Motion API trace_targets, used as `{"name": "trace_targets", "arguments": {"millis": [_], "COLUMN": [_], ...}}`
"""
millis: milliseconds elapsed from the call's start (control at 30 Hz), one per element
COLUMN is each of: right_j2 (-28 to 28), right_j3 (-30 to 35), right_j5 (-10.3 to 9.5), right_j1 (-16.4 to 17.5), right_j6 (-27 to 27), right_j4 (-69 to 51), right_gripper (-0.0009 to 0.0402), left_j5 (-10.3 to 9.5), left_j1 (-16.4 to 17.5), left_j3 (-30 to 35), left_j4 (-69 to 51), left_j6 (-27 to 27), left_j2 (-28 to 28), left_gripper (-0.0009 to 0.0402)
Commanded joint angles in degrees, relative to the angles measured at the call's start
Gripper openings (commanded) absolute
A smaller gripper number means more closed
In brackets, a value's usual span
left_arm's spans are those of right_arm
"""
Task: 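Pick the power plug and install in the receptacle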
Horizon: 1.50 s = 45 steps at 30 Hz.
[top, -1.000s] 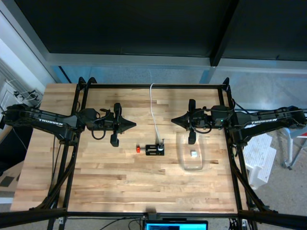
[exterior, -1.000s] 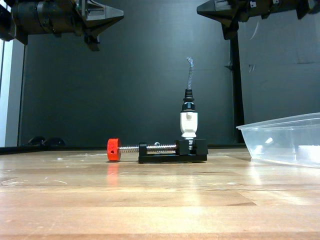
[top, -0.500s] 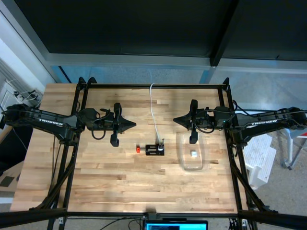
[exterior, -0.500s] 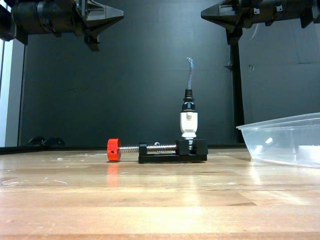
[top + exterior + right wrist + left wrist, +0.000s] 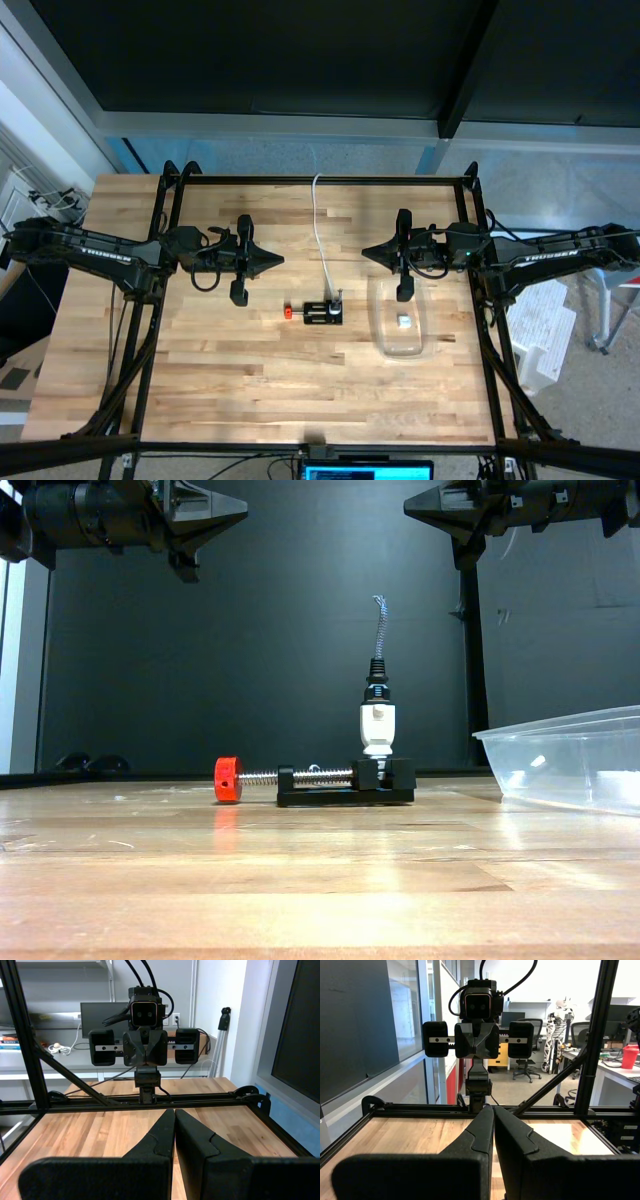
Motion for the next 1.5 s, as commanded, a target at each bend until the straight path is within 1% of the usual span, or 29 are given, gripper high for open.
{"name": "trace_targets", "arguments": {"millis": [33,867,1167,1500], "right_j2": [0.0,0.0,0.0,0.0], "right_j3": [0.0,-0.9,-3.4,-3.0], "right_j5": [-0.02,0.0,-0.04,-0.07], "right_j1": [0.0,0.0,0.0,0.0], "right_j6": [-0.1,0.0,1.5,1.4], "right_j4": [0.2,2.1,5.3,5.2], "right_gripper": [0.0,0.0,0.0,0.0], "left_j5": [0.0,0.0,0.0,0.0], "left_j1": [0.0,0.0,0.0,0.0], "left_j3": [0.0,0.0,0.0,0.0], "left_j4": [0.0,0.0,0.0,0.0], "left_j6": [0.0,0.0,0.0,0.0], "left_j2": [0.0,0.0,0.0,0.0], "left_gripper": [0.0,0.0,0.0,0.0]}}
